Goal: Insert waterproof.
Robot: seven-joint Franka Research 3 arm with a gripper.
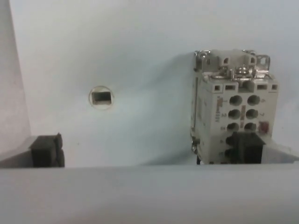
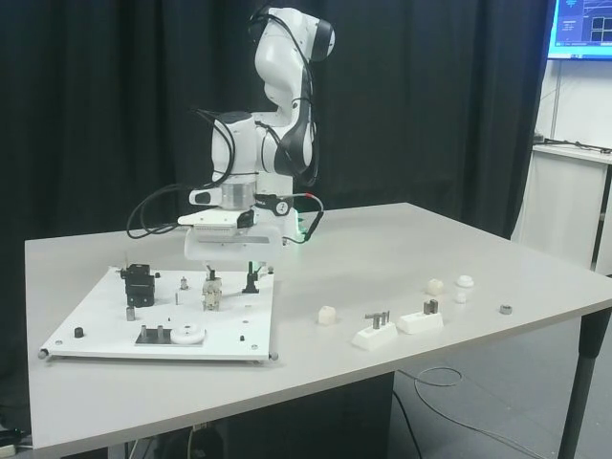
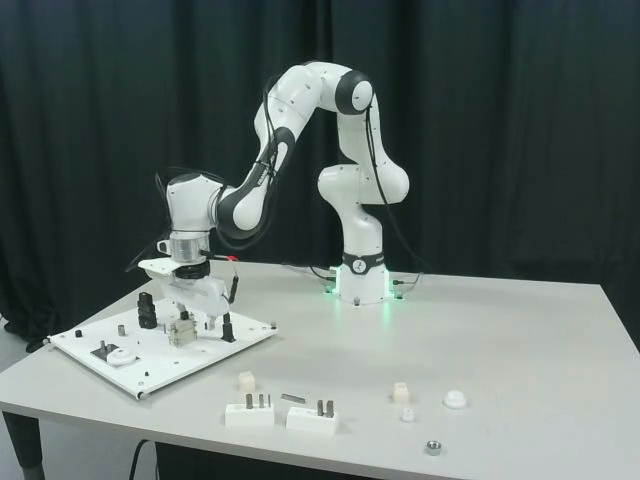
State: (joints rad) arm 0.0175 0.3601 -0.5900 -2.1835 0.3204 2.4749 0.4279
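Your jaws hang wide directly above the waterproof connector (image 1: 233,116), one fingertip (image 1: 244,147) overlapping it. The connector stands upright on the white board (image 2: 115,306).

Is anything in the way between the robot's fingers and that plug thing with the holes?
Nothing visible. The gripper hangs right over the connector on the white board, one fingertip already beside it.
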